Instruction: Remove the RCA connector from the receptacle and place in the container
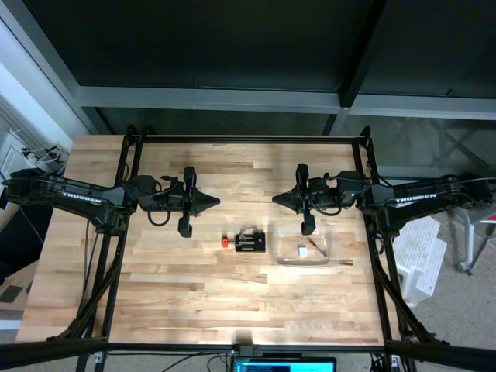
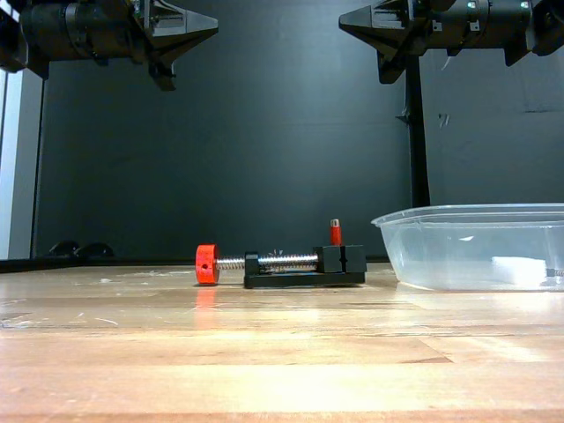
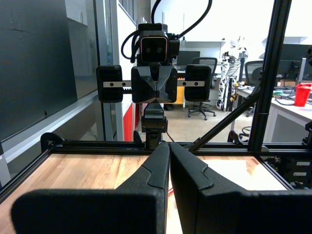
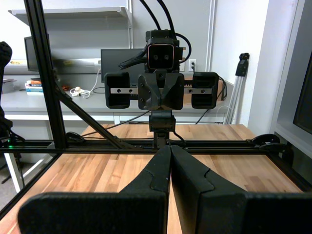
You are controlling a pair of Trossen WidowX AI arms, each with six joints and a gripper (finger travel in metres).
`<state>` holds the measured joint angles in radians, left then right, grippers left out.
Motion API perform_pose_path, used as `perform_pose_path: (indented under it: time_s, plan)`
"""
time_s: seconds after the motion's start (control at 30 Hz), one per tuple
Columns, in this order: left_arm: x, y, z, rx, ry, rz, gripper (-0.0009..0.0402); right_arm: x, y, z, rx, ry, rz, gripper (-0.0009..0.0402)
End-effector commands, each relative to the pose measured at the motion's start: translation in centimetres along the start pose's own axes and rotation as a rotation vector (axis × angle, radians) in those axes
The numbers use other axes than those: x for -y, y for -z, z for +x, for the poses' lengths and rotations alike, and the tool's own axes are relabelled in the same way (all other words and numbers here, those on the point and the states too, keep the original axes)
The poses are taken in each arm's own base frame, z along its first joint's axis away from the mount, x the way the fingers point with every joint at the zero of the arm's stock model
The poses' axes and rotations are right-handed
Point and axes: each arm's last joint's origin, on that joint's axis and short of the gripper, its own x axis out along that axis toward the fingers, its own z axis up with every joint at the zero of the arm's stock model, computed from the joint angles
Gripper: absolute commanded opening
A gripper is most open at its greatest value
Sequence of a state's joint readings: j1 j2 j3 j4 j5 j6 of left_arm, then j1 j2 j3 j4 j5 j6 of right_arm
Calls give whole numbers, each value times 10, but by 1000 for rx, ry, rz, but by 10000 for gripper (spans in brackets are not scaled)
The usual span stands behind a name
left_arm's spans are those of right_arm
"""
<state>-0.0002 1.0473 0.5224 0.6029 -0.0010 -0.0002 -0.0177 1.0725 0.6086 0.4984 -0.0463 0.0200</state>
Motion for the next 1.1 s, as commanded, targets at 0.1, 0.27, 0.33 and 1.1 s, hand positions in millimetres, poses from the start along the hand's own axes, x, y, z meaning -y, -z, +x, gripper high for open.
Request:
perform_pose_path:
  time_s: [0.1,0.27,0.33,1.1]
  plan:
    - [0,0,0,0,0,0,0,0,0,0,0,0,-2,0]
    - [0,0,0,0,0,0,0,0,0,0,0,0,-2,0]
    - [0,0,0,0,0,0,0,0,0,0,-2,0,-1,0]
    - [0,0,0,0,0,0,0,0,3,0,-36,1,0,0]
